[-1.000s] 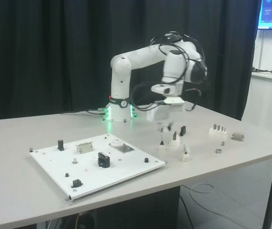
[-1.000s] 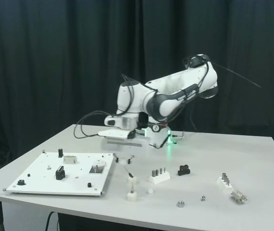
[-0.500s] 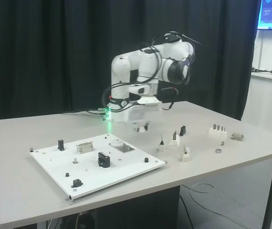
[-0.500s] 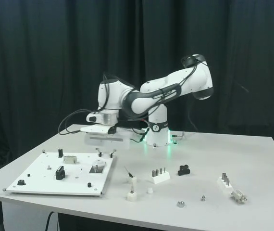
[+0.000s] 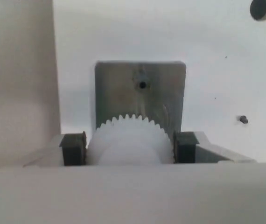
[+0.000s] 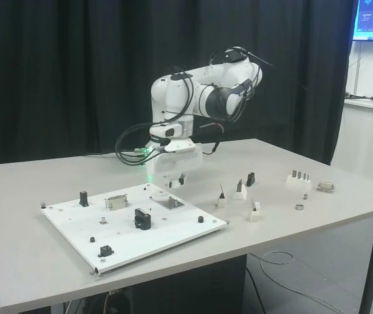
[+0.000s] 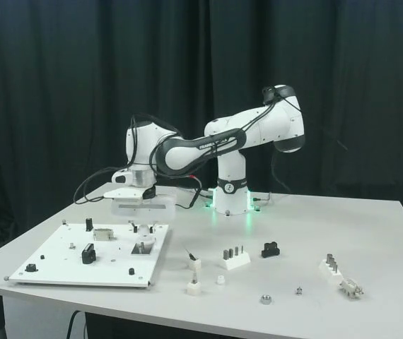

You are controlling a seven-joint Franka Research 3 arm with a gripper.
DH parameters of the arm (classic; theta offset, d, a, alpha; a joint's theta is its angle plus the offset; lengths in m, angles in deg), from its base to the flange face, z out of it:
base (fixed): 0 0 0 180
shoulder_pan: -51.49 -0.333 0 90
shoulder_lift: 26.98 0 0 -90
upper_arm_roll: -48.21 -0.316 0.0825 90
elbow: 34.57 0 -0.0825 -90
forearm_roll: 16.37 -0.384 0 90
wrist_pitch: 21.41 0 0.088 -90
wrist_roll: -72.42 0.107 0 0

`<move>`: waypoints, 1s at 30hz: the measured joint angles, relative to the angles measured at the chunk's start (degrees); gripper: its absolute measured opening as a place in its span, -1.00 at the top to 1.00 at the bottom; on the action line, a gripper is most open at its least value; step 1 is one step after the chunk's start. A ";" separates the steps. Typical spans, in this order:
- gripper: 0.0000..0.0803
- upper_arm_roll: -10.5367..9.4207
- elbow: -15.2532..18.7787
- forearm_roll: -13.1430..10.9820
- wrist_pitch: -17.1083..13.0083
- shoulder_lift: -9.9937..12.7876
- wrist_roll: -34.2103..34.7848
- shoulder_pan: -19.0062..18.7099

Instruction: Insert medium gear.

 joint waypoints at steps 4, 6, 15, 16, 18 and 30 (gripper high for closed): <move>0.01 -0.80 0.00 -0.90 0.36 0.09 -1.03 0.98; 0.01 -1.17 0.00 -1.19 0.45 0.20 -1.52 1.35; 0.01 -2.48 -0.05 -1.61 0.51 0.58 -2.39 2.44; 0.01 -2.61 -0.05 -1.68 0.51 0.60 -2.51 2.54; 0.01 -2.82 -0.05 -1.90 0.51 0.69 -2.70 2.71; 0.01 -4.02 -0.20 -3.16 -0.25 1.04 -3.06 3.39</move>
